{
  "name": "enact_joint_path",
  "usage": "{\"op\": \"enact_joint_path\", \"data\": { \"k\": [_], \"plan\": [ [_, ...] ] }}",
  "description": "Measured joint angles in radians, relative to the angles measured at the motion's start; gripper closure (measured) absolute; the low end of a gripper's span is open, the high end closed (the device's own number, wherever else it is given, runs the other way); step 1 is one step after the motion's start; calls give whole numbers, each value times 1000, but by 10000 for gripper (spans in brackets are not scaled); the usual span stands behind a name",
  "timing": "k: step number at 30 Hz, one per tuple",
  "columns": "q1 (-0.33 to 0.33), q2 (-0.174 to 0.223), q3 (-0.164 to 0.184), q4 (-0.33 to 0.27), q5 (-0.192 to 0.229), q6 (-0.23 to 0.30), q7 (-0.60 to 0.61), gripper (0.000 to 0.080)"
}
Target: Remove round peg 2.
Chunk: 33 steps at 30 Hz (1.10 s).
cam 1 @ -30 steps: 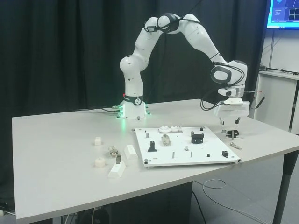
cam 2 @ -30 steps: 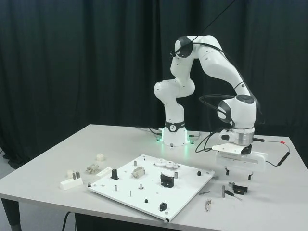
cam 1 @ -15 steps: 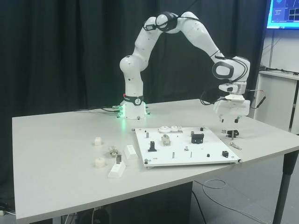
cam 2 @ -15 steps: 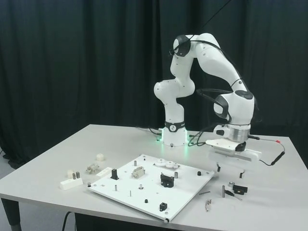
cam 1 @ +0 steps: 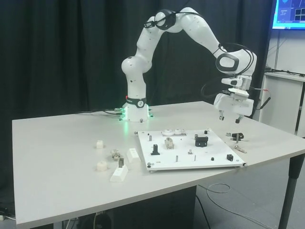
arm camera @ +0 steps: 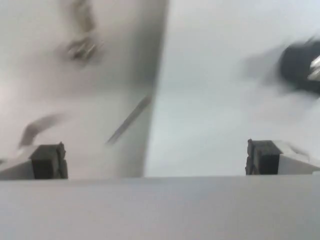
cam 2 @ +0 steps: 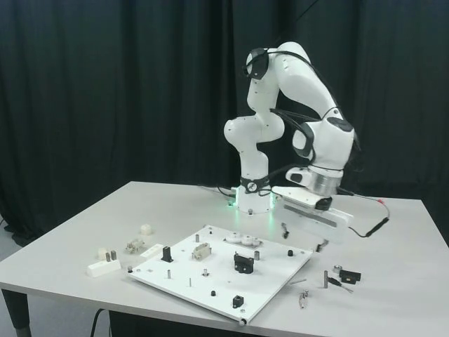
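A white board (cam 1: 187, 161) (cam 2: 210, 279) lies on the grey table and carries several small upright pegs and black fixtures. One grey peg (cam 2: 257, 255) stands beside a black fixture (cam 2: 243, 263); I cannot tell which peg is round peg 2. My gripper (cam 1: 229, 118) (cam 2: 302, 239) hangs open and empty, well above the board's far right corner. In the wrist view the gripper (arm camera: 155, 159) straddles the board's edge, both black fingertips (arm camera: 48, 161) wide apart, with a thin pin (arm camera: 129, 120) lying below.
Loose parts lie on the table right of the board: a black piece (cam 1: 236, 137) (cam 2: 349, 276) and small metal pieces (cam 1: 239, 149) (cam 2: 304, 298). White blocks (cam 1: 119, 172) (cam 2: 102, 267) sit left of the board. The arm's base (cam 1: 135, 109) stands behind it.
The gripper has risen from just above the loose parts on the right and swung toward the board's far right corner. It stays open and empty.
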Motion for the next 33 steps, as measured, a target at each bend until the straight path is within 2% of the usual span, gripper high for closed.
{"op": "enact_joint_path", "data": {
  "k": [8, 14, 18, 28, 33],
  "plan": [
    [-100, 0, 11, 35, -52, -10, -88, 3],
    [-196, 1, 47, 59, -88, -9, -154, 3],
    [-277, 4, 92, 74, -122, -8, -189, 3],
    [-512, 22, 248, 103, -223, 8, -249, 3],
    [-608, 38, 309, 118, -259, 17, -284, 3]
  ]
}}
